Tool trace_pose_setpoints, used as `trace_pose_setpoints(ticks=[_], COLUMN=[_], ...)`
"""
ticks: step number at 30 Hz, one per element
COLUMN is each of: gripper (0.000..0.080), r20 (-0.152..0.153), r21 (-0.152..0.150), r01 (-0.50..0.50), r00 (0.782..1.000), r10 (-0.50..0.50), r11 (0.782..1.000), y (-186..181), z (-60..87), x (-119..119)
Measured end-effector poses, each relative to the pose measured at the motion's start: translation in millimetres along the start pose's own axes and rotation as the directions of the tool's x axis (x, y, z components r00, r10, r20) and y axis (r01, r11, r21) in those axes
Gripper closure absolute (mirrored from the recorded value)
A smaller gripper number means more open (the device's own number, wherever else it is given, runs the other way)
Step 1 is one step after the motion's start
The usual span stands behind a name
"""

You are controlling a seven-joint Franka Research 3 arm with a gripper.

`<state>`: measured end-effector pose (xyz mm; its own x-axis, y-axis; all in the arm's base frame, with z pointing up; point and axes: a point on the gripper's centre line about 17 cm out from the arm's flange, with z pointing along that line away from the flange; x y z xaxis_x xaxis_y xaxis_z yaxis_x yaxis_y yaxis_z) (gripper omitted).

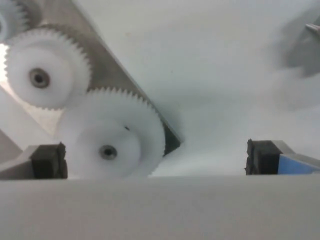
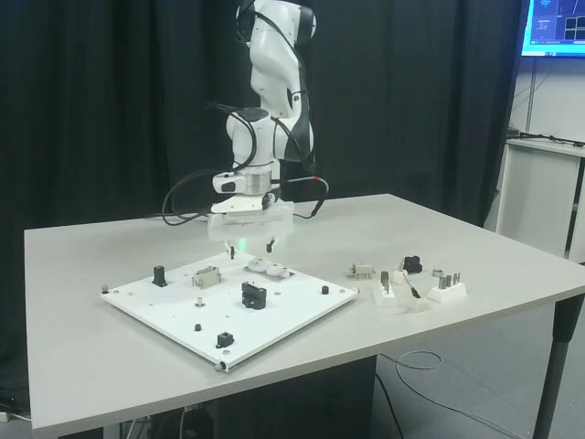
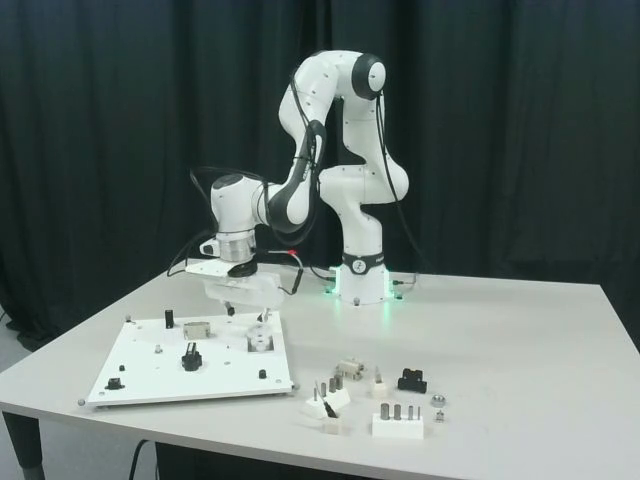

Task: Pick waterproof.

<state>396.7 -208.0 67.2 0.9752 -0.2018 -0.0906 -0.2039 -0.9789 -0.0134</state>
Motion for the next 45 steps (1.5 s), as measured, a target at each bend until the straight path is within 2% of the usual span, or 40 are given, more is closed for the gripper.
trace_pose_setpoints(ticks=[8,28,45], gripper=[0.0003,0.0003,0.0003], r20=[-0.004,-0.010,-0.040], r21=[-0.001,-0.005,-0.018], r01=[0.020,0.026,0.031], r00=[1.000,1.000,0.999], r10=[-0.020,-0.027,-0.031], r11=[1.000,1.000,0.999], y=[-4.3,-4.7,-2.2], z=[-5.2,-7.6,-13.3], x=[3.3,7.0,17.7])
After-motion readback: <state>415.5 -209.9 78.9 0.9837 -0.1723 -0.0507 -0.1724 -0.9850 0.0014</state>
